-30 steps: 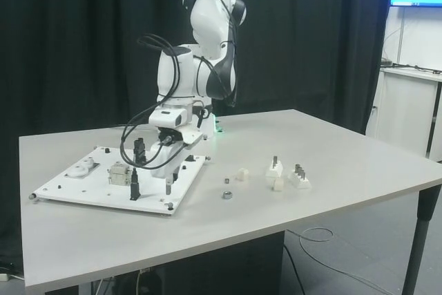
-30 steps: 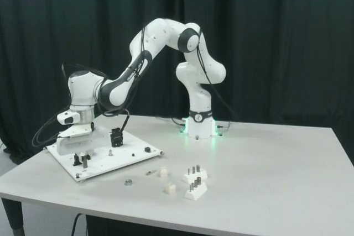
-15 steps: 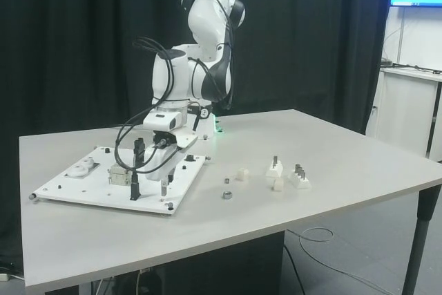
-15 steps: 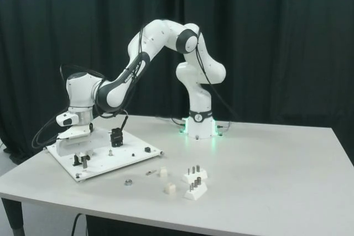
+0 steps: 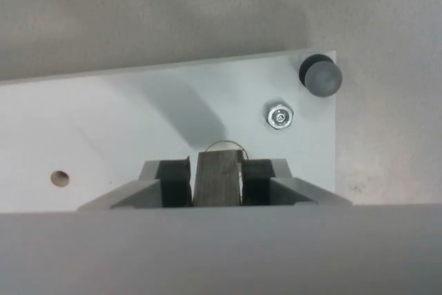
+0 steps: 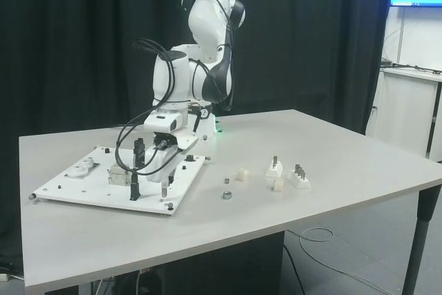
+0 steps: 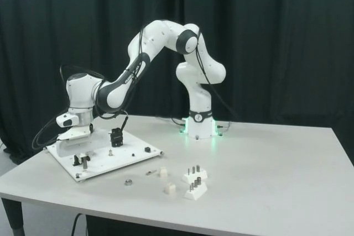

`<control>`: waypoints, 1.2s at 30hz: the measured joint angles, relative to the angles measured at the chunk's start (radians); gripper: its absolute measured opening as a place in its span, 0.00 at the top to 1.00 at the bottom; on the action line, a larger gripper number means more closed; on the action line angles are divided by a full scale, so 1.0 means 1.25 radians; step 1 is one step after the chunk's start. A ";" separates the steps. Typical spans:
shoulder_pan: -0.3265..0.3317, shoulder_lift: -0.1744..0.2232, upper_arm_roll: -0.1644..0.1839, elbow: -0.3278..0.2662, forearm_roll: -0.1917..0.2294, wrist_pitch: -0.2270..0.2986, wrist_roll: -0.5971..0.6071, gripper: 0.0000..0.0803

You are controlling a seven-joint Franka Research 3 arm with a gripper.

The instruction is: Insert square peg 4.

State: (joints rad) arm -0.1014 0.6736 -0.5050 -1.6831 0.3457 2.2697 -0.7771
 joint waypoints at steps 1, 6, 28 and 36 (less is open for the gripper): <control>0.000 0.000 0.000 0.001 0.000 0.000 0.000 0.81; 0.000 0.002 0.000 0.004 -0.001 -0.001 0.002 0.81; -0.003 0.014 -0.007 0.013 -0.004 -0.002 0.007 0.81; -0.003 0.018 -0.006 0.018 -0.004 -0.002 0.007 0.81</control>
